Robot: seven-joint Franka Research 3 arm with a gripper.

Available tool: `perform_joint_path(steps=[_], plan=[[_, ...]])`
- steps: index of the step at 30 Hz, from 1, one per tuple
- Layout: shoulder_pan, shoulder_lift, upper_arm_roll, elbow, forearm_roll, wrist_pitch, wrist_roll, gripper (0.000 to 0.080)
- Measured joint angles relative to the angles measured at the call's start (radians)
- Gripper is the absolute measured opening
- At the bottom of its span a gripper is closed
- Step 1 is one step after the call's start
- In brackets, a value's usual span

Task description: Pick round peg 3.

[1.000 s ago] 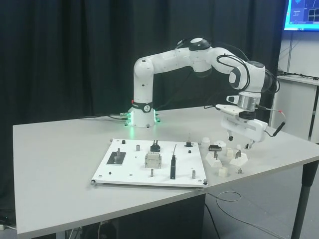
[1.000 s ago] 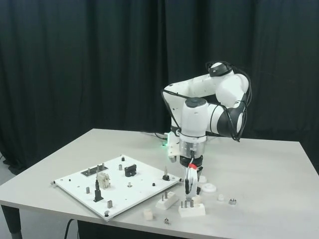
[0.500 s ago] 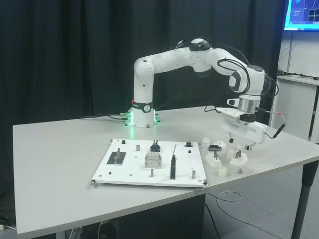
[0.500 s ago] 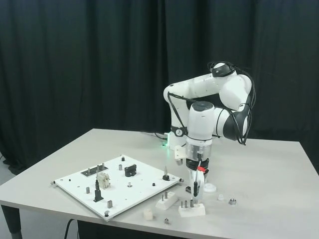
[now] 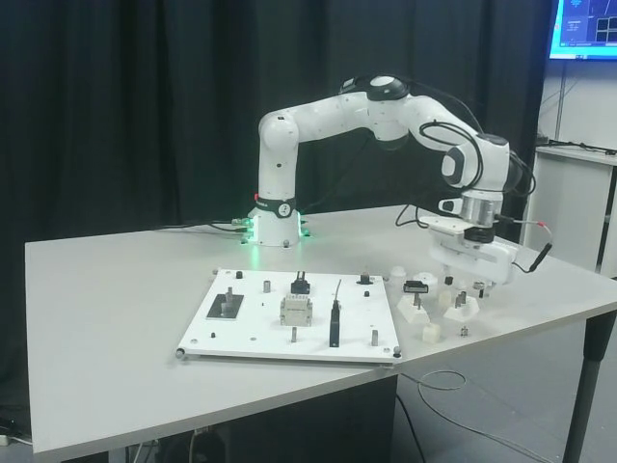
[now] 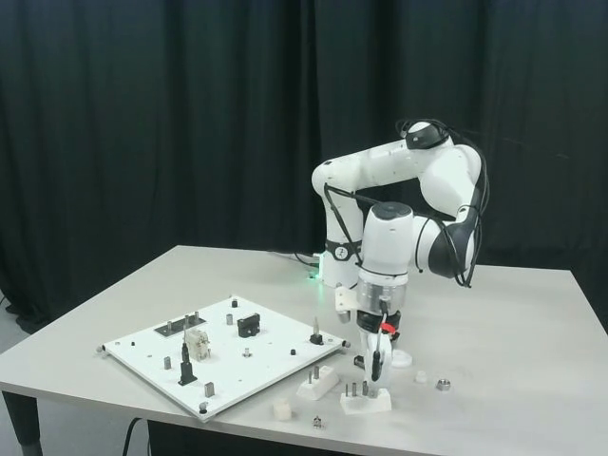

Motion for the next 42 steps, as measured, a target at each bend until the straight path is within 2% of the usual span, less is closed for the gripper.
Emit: perform_joint_path(steps=[16, 17, 24, 25, 26, 27, 31, 32, 39, 40, 42], plan=[[-0.001, 0.000, 0.015, -0.012, 0.007, 0.032, 0.000, 0.0800], [-0.001, 0.000, 0.015, -0.013, 0.007, 0.033, 0.000, 0.0680], [-0.001, 0.000, 0.017, -0.015, 0.007, 0.037, 0.000, 0.0680], [-0.001, 0.000, 0.017, -0.016, 0.007, 0.037, 0.000, 0.0516], [-0.001, 0.000, 0.017, -0.016, 0.007, 0.038, 0.000, 0.0516], [-0.001, 0.000, 0.018, -0.016, 0.007, 0.038, 0.000, 0.0358], [-0.001, 0.000, 0.020, -0.017, 0.008, 0.040, 0.000, 0.0358], [-0.001, 0.000, 0.020, -0.018, 0.008, 0.042, 0.000, 0.0180], [-0.001, 0.000, 0.021, -0.018, 0.009, 0.046, 0.000, 0.0180], [-0.001, 0.000, 0.021, -0.018, 0.010, 0.047, 0.000, 0.0106], [-0.001, 0.000, 0.021, -0.018, 0.013, 0.049, 0.000, 0.0106]])
